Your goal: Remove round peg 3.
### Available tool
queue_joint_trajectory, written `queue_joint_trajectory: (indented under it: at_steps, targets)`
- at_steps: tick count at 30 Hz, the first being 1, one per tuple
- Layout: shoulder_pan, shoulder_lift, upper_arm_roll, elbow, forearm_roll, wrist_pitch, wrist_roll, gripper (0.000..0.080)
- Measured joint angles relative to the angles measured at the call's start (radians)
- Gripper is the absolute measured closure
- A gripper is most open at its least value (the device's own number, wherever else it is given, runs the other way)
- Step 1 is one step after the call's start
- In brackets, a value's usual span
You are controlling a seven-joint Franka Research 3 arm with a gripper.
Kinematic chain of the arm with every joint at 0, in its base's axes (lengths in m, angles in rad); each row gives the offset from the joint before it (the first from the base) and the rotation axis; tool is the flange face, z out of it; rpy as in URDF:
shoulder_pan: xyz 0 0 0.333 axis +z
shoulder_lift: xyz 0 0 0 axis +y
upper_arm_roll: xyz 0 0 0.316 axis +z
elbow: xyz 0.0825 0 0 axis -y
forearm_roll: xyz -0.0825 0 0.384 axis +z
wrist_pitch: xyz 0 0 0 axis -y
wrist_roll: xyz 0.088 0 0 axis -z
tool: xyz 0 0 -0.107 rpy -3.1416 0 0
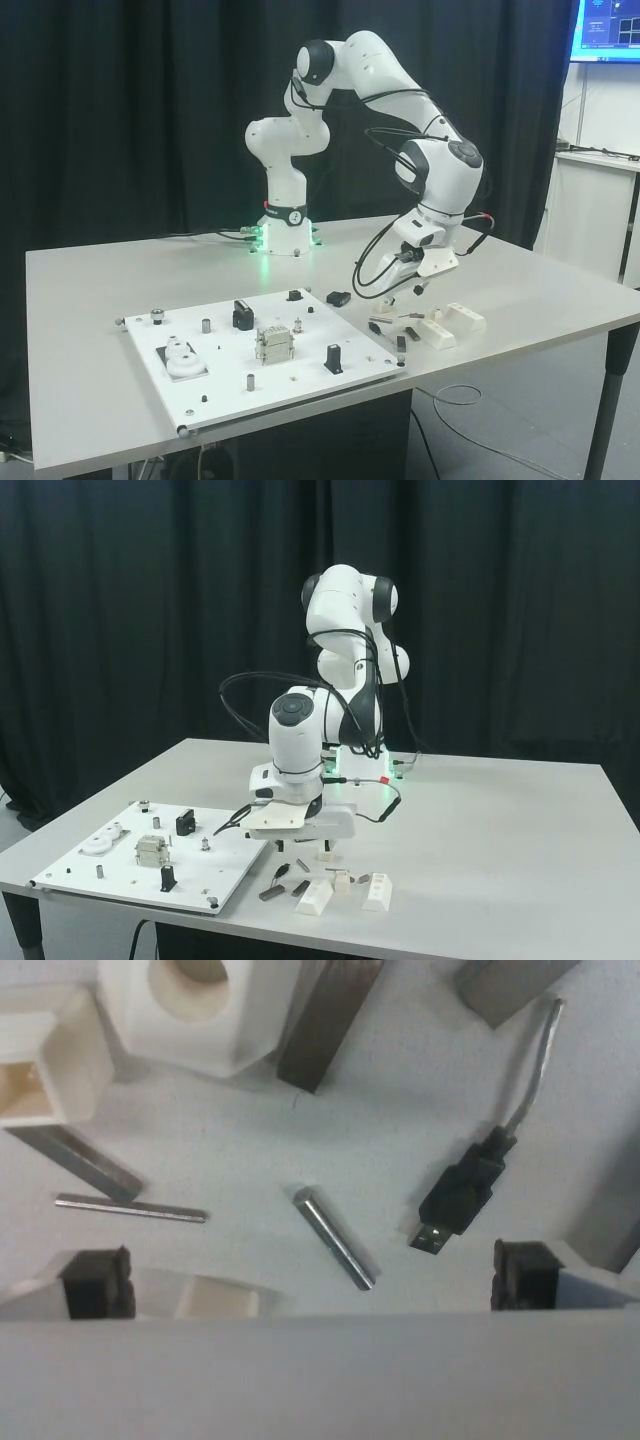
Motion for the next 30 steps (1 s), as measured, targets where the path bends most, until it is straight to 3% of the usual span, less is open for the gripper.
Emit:
queue_joint_trajectory:
  at_steps: [30]
  targets:
    - [0.0, -0.019, -0.007, -0.02, 0.0, 0.022, 0.011, 0.0003]
